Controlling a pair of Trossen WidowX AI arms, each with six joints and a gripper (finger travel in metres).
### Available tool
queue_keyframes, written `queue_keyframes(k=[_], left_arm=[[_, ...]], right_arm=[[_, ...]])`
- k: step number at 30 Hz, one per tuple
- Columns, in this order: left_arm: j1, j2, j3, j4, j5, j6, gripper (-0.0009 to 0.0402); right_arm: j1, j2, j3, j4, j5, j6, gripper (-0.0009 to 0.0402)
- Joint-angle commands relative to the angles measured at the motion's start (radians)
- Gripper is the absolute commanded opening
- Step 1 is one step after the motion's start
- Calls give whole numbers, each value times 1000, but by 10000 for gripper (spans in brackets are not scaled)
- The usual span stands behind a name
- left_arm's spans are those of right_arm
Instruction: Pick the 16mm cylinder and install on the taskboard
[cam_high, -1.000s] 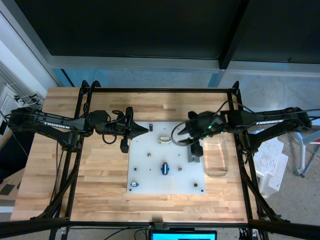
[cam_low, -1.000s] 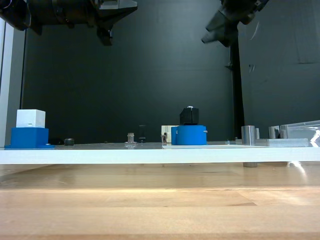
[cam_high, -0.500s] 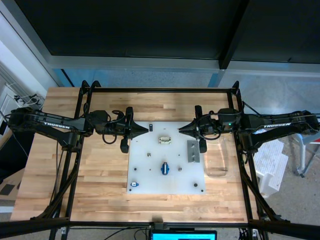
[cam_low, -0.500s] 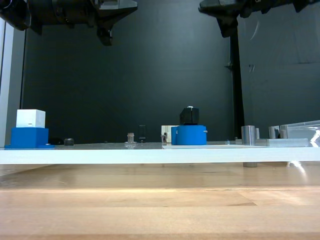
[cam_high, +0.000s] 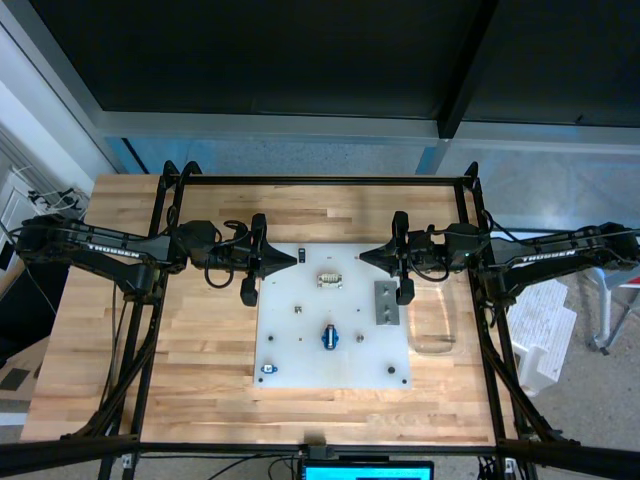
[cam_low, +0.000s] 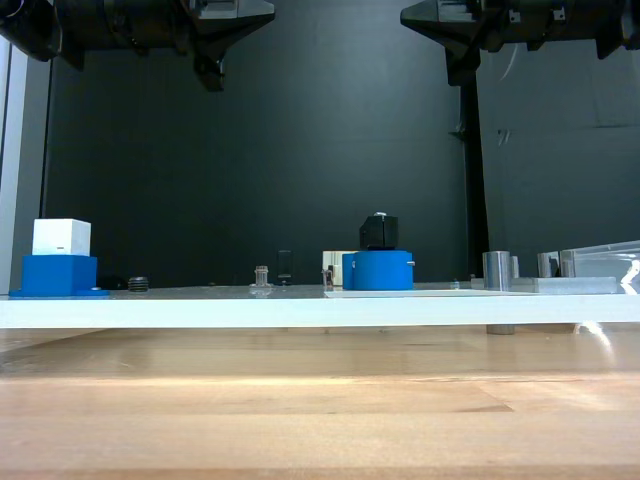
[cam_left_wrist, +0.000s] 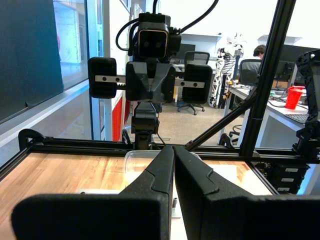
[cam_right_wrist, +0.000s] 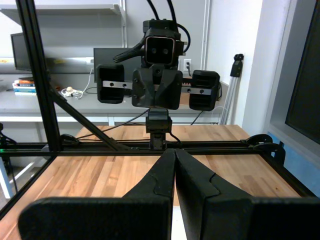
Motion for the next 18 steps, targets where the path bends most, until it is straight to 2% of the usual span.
queue_keyframes(k=[1,9,18], left_arm=[[0,0,0,0,0,0,0],[0,0,0,0,0,0,0],[0,0,0,0,0,0,0]], right_arm=[[0,2,0,16,0,10,0],[0,3,0,21,0,60,0],[0,3,0,-8,-1,59,0]])
